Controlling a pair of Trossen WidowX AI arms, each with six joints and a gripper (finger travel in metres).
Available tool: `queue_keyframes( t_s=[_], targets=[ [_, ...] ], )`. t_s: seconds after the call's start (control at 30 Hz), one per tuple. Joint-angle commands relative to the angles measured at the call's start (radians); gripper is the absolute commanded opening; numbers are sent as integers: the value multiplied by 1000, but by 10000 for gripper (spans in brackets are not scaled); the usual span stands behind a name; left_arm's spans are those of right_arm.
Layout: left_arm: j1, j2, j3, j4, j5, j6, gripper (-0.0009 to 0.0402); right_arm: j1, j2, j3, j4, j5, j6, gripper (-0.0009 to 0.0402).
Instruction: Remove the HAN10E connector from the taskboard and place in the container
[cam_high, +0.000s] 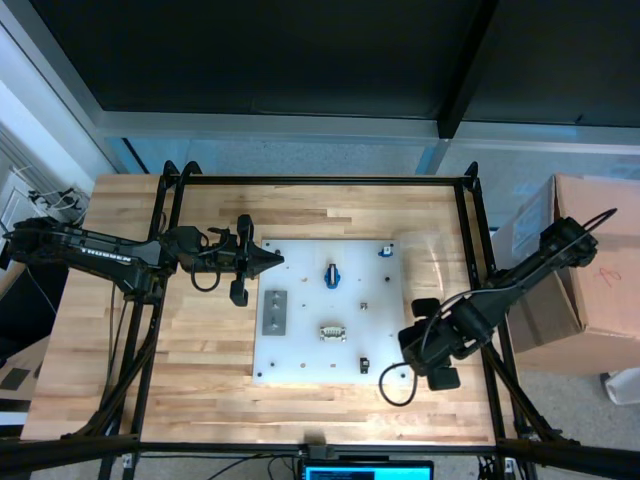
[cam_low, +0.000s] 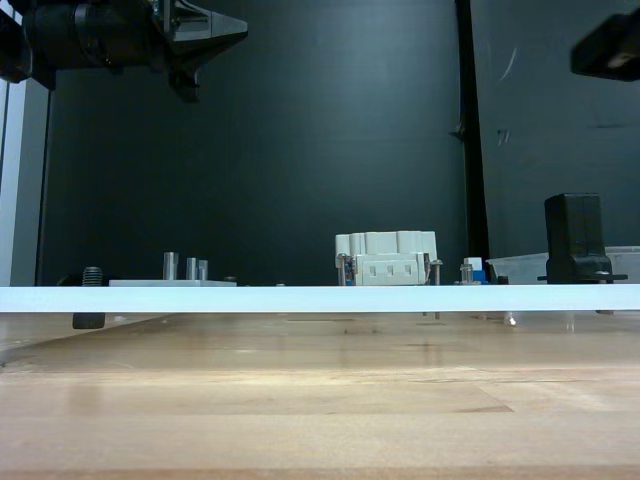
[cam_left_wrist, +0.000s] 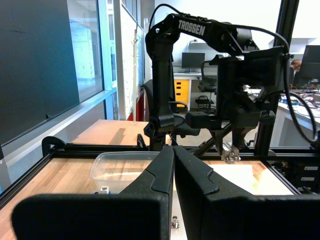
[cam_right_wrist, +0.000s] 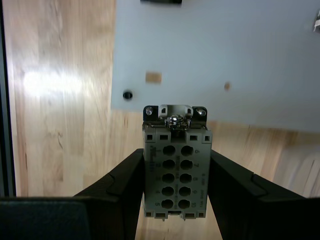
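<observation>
My right claw (cam_right_wrist: 176, 165) is open about as wide as the HAN10E connector (cam_right_wrist: 176, 187) and squeezes it from both sides. The connector is up in the air, out of its seat, over the edge of the white board (cam_right_wrist: 210, 50) and the wood desk (cam_right_wrist: 60, 100). I think it is hard plastic, light and stiff, so it will not bend or squash. Its long flat sides look smooth, so I guess it could slip if I squeeze too softly. Those flat sides are the best place to hold it, not the little metal clip (cam_right_wrist: 175, 111) with the screw at one end. My left claw (cam_left_wrist: 173, 155) is pressed shut with nothing in it, high over the board's left edge. The clear container (cam_left_wrist: 107, 167) sits beside the board.
</observation>
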Motion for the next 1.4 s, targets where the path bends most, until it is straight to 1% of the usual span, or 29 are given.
queue_keyframes(
  t_s=[0.03,0.3,0.5,0.7,1.13,1.27,1.4],
  targets=[
    [0,0,0,0,0,0,0,35,-39,-42,2,0,34,20],
    [0,0,0,0,0,0,0,117,-143,-158,26,0,70,20],
    [0,0,0,0,0,0,0,171,-193,-225,33,0,70,20],
    [0,0,0,0,0,0,0,207,-201,-245,37,1,69,20],
    [0,0,0,0,0,0,0,215,-200,-258,61,4,70,22],
    [0,0,0,0,0,0,0,215,-200,-294,100,3,97,43],
    [0,0,0,0,0,0,0,215,-200,-343,145,3,122,83]
  ],
)
